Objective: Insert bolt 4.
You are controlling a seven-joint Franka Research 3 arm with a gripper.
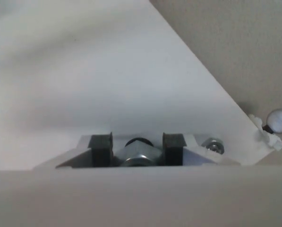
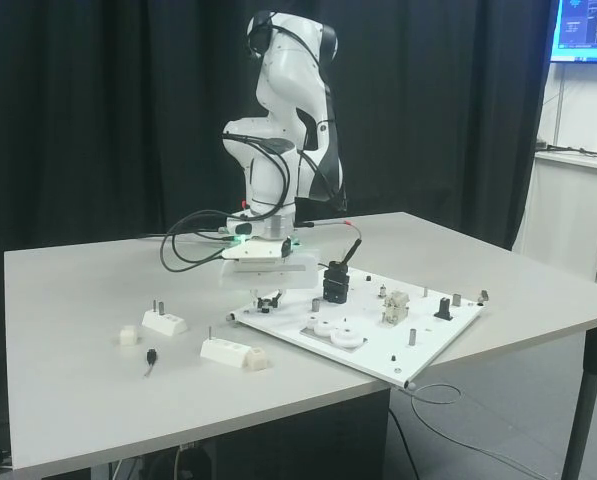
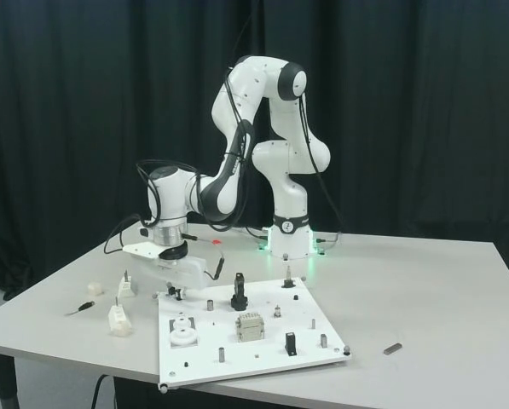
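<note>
Gripping a bolt (image 1: 139, 156) between its two black fingers (image 1: 101, 150), the hand (image 1: 137, 152) sits low at the bottom centre of the wrist view, over the white board (image 1: 107, 71). A second bolt (image 1: 213, 145) stands just beside it. In the first room view, the hand (image 2: 269, 299) meets the board's (image 2: 428, 350) near-left corner on the grey tabletop (image 2: 68, 300).

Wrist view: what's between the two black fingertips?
A metal bolt sits between the gripper's black fingers, over the white board. Wrist view shows it.
</note>
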